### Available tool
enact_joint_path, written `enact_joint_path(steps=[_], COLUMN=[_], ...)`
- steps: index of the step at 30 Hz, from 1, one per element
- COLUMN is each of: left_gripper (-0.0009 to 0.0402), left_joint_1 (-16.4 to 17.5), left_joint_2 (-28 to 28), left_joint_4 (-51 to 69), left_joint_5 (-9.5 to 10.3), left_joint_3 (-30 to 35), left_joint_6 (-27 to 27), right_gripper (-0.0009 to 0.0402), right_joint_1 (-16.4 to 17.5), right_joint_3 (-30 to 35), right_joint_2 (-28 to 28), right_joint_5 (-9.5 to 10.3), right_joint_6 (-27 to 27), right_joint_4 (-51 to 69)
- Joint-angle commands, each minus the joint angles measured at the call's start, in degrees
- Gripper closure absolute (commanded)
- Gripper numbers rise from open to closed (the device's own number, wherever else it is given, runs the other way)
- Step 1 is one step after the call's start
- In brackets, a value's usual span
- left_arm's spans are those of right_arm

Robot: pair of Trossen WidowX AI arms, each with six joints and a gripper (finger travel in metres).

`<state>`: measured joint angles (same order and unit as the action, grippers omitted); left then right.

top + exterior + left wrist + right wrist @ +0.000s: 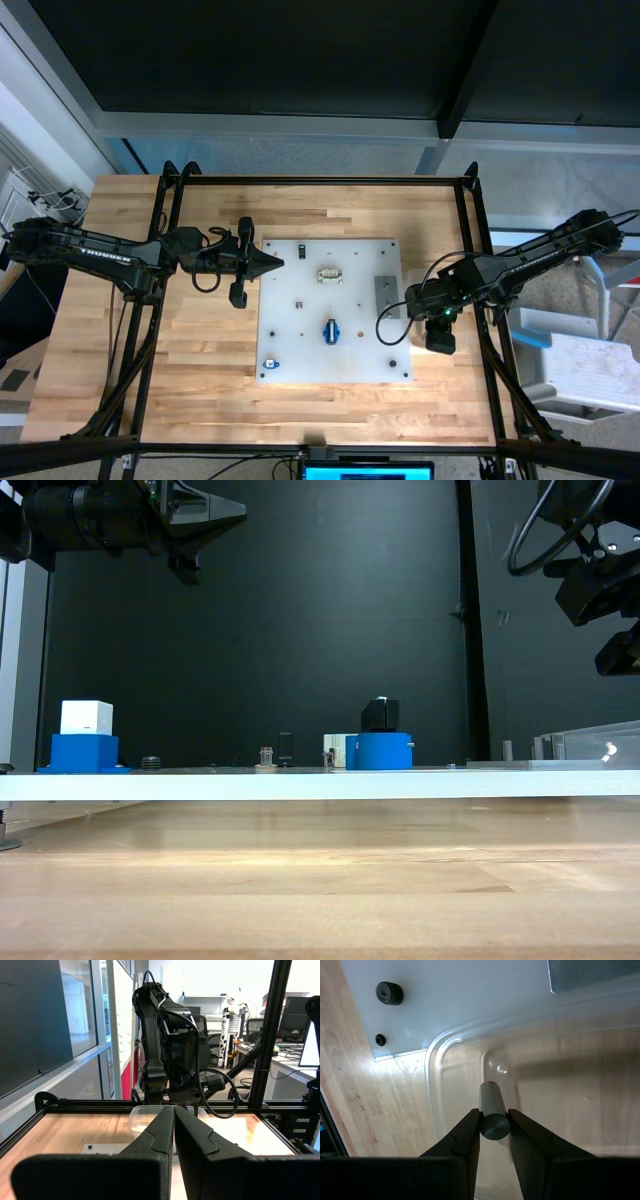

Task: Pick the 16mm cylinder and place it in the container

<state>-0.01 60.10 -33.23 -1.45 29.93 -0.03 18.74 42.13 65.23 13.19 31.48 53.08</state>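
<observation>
In the right wrist view my right gripper (pixel 494 1115) is shut on the 16mm cylinder (pixel 490 1096), a short grey metal rod held upright between the fingertips. Directly below it lies the container (pixel 433 1058), a clear tub with rounded corners on the wood beside the board's right edge. From above, the right gripper (pixel 439 334) hangs past the right side of the white board (pixel 300 350). The container (pixel 602 742) shows faintly in the low view. My left gripper (pixel 272 263) is shut and empty, held high over the board's left edge, pointing right.
The board carries a grey rectangular block (pixel 386 295), a blue holder with a black part (pixel 331 331), a blue base with a white cube (pixel 270 364), a black knob (pixel 389 993) and small fittings. Black frame rails (pixel 320 181) run around the table.
</observation>
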Motion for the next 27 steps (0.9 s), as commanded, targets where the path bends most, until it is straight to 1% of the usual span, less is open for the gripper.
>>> enact_joint_path(steps=[1,3,5,7,14,27], left_gripper=[0.0393,0.0393,0.0393,0.0393,0.0393,0.0393], left_joint_1=[0.0,0.0,0.0,0.0,0.0,0.0], left_joint_2=[0.0,0.0,0.0,0.0,0.0,0.0], left_joint_4=[0.0,0.0,0.0,0.0,0.0,0.0], left_joint_5=[0.0,0.0,0.0,0.0,0.0,0.0], left_joint_3=[0.0,0.0,0.0,0.0,0.0,0.0], left_joint_6=[0.0,0.0,0.0,0.0,0.0,0.0], right_gripper=[0.0296,0.0288,0.0281,0.0275,0.0265,0.0265], right_joint_1=[0.0,0.0,0.0,0.0,0.0,0.0], right_joint_3=[0.0,0.0,0.0,0.0,0.0,1.6], right_joint_2=[0.1,0.1,0.1,0.1,0.1,0.1], right_joint_5=[-0.15,-0.48,-1.79,-2.64,-2.56,-2.6], right_joint_6=[0.3,0.3,0.3,0.4,0.9,1.0], right_joint_4=[0.1,0.2,0.2,0.2,0.4,1.2])
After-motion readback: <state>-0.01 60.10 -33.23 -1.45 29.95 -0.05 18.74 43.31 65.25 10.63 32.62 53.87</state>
